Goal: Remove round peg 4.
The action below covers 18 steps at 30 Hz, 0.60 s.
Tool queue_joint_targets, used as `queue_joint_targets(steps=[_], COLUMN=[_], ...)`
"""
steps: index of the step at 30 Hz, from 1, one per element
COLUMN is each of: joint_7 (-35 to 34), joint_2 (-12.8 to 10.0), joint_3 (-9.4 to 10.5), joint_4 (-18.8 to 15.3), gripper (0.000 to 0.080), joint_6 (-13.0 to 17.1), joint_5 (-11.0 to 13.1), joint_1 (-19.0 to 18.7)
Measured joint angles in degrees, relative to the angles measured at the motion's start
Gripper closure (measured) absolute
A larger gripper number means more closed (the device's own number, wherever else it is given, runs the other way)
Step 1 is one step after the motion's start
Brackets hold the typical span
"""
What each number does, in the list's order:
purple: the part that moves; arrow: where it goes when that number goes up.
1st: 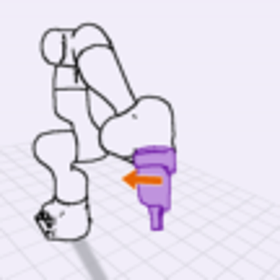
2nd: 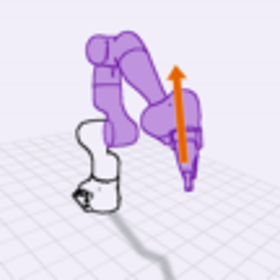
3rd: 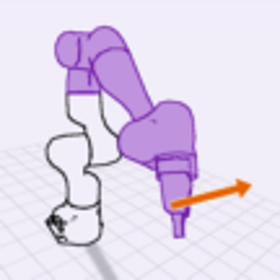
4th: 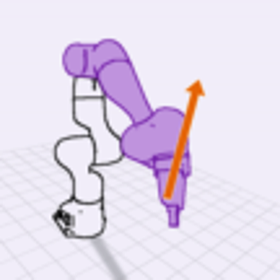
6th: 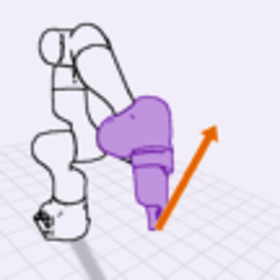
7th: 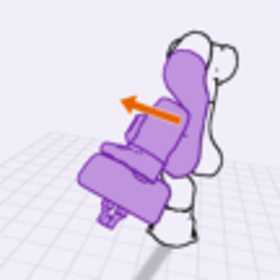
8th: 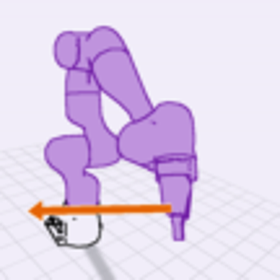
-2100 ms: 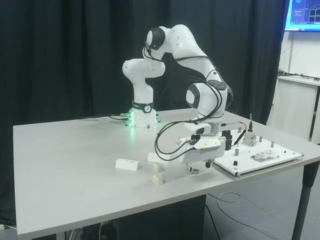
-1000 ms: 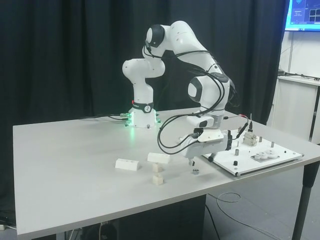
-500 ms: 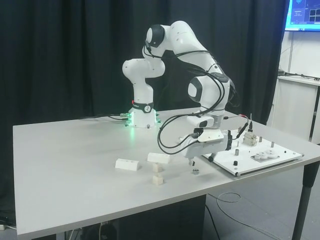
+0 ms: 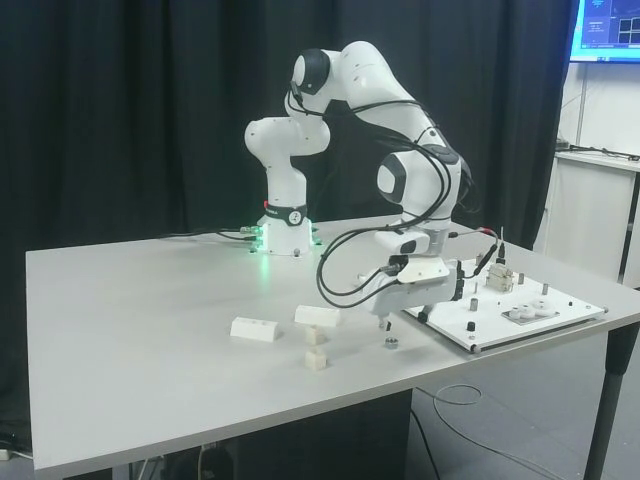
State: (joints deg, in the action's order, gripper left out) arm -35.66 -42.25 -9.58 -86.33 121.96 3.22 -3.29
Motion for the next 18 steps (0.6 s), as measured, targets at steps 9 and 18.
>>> queue_joint_targets(steps=[9, 18], joint_7=[0.0, -0.2], joint_2=[0.3, 0.8], joint_3=[0.00, 0.00], joint_4=[0.0, 0.0], gripper=[0.0003, 0.0003], joint_6=[-0.8, -1.8], joint_5=[0.0, 0.0], joint_1=[-0.2, -0.2])
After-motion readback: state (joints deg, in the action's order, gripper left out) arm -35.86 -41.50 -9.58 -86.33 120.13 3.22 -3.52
